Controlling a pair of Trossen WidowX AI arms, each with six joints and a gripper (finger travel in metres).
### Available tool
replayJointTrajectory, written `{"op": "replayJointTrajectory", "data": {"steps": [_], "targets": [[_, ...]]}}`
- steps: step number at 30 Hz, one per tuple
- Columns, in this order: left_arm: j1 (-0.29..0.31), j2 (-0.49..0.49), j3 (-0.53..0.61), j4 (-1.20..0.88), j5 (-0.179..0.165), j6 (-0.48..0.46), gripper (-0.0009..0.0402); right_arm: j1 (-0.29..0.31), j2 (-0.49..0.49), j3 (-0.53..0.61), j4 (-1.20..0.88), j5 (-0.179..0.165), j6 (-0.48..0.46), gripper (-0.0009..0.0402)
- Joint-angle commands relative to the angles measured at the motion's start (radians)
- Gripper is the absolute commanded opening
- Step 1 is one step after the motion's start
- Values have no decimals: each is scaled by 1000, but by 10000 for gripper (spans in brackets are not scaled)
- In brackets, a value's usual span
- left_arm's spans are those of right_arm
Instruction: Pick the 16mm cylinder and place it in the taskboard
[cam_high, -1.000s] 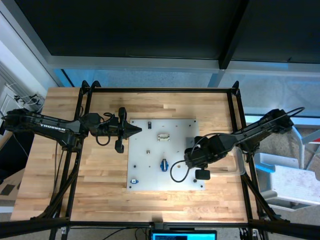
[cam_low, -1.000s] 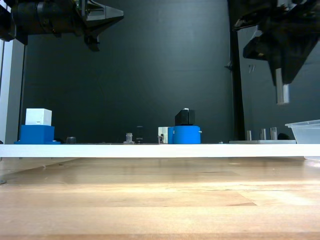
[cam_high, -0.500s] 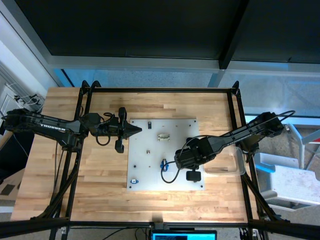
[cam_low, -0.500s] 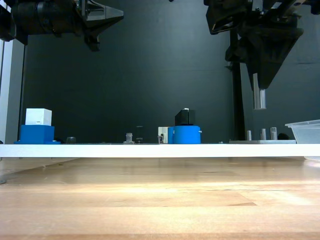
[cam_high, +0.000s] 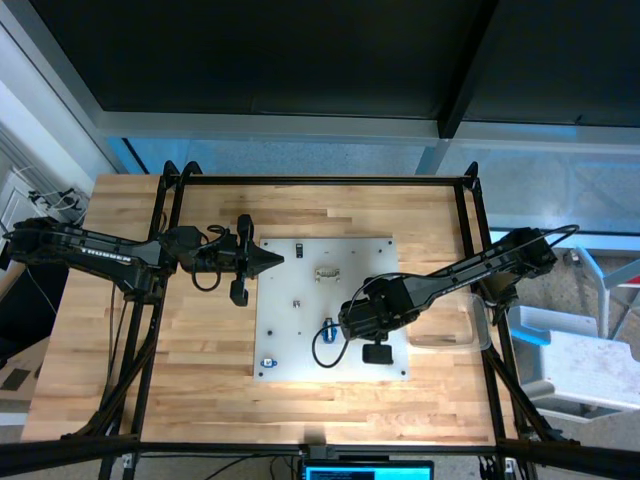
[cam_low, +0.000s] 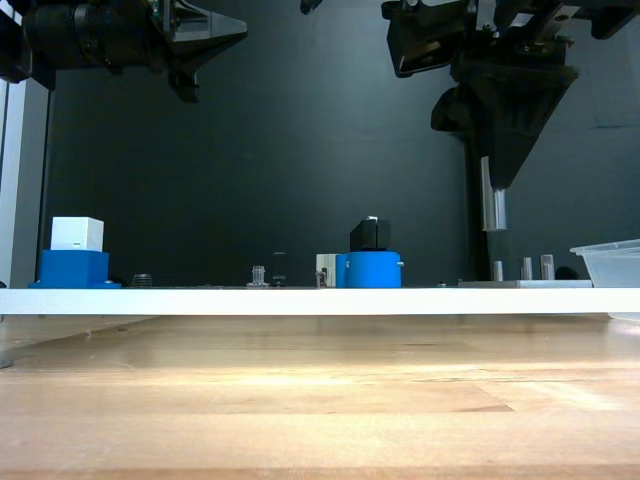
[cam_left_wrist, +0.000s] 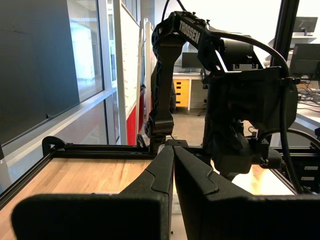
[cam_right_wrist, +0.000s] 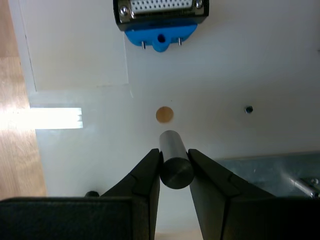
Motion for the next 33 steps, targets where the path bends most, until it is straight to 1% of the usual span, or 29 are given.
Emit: {"op": "replayJointTrajectory", "data": {"steps": [1,6,13,16,26,33], "targets": [[0,0,0,0,0,0,0,-4,15,6,8,-1,-3,12],[0,0,0,0,0,0,0,-10,33,23,13,-3,-25,12],[0,0,0,0,0,0,0,-21,45,23,24,-3,-29,12],[0,0,0,0,0,0,0,-22,55,24,33,-27,-30,12],[0,0,0,0,0,0,0,-23,67,20,40,-27,-37,12],[0,0,0,0,0,0,0,-23,95,20,51,-27,-54,12]]}}
